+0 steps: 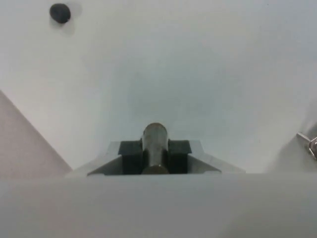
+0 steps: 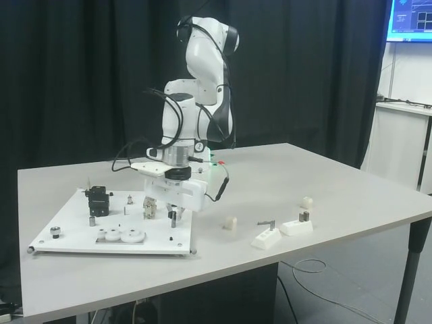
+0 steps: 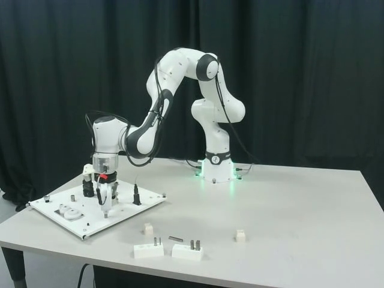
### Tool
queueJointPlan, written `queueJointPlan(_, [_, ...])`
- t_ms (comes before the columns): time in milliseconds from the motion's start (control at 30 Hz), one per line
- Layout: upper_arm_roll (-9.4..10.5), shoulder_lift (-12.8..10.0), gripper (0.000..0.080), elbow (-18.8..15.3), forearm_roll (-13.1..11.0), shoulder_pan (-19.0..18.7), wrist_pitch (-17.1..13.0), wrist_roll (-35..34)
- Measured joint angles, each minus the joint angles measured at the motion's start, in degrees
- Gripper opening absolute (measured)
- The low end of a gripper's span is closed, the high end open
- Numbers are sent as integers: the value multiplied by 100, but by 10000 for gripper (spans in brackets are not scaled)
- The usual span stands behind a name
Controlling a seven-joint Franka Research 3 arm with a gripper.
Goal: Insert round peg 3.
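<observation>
Holding round peg point(image 1: 155, 148) clamped in claw point(image 1: 155, 166) | hole point(image 1: 60, 13) sits off ahead on white board point(image 1: 198, 74) | line up square first, then ease down slow

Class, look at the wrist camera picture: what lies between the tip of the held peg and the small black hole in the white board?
Nothing. In the wrist view, the stretch of white board between the peg, clamped in the gripper, and the black hole is bare.

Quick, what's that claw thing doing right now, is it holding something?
Gripper: jaws closed on the round peg, held over the white board.
</observation>
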State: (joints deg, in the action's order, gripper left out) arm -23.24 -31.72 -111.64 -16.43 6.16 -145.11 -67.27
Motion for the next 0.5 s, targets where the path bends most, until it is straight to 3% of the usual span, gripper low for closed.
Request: queueJointPlan(500, [-2, 38, 104, -97, 0, -19, -183, -3])
